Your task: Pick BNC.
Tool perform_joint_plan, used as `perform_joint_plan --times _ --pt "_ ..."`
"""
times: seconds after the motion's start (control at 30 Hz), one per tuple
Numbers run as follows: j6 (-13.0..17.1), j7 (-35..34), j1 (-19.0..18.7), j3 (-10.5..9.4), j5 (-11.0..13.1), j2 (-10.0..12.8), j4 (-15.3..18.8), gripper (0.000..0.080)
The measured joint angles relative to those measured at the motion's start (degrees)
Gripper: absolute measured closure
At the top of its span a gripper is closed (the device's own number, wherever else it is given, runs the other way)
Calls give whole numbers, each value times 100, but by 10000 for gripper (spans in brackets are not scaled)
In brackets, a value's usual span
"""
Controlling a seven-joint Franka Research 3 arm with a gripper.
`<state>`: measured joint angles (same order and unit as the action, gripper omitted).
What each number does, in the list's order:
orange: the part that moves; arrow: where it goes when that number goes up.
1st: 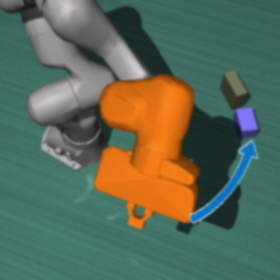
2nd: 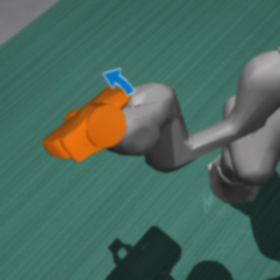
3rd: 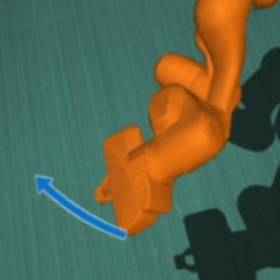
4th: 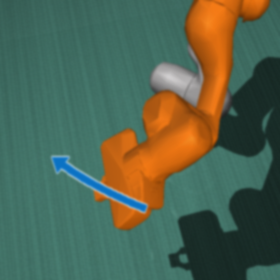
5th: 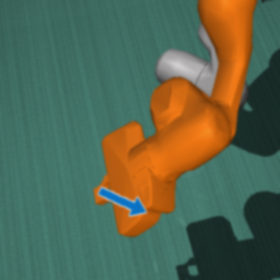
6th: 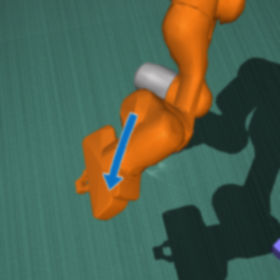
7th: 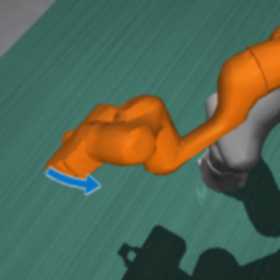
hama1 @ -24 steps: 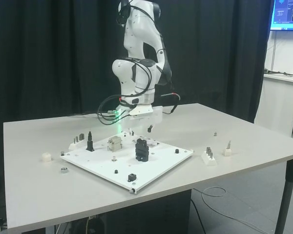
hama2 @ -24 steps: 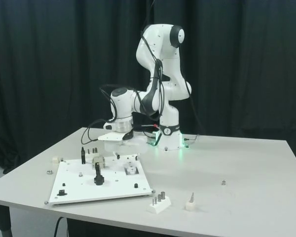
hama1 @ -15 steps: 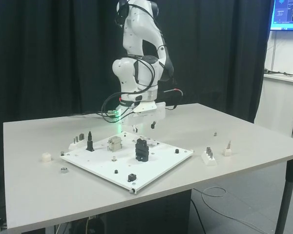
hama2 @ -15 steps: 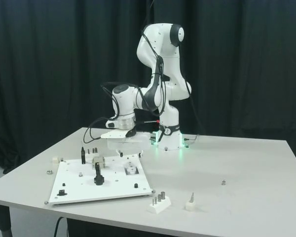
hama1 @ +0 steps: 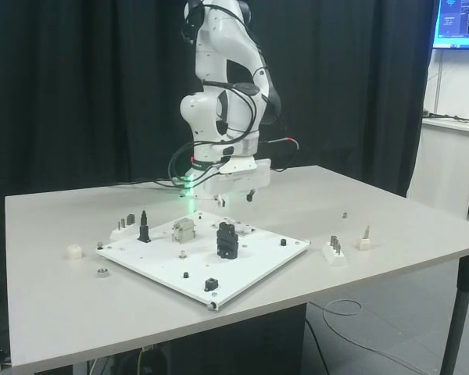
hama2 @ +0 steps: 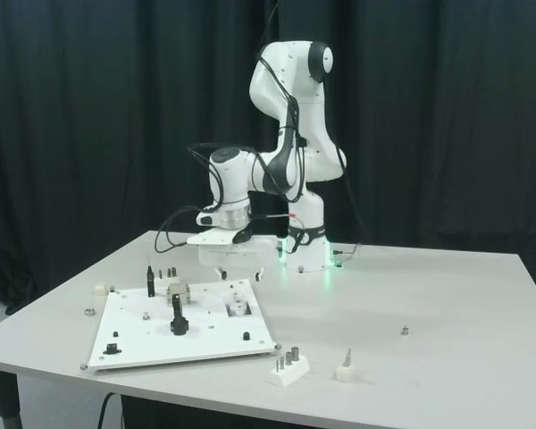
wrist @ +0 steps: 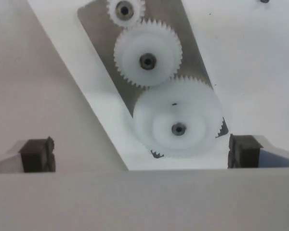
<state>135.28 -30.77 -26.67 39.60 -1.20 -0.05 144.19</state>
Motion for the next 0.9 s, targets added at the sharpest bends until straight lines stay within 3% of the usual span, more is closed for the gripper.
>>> perform_joint_plan --times 0.5,0.9 --pt "-33 -508 -25 -66 -152 -74 -37 3" --pt "125 -954 -220 -383 -24 -80 -44 3"
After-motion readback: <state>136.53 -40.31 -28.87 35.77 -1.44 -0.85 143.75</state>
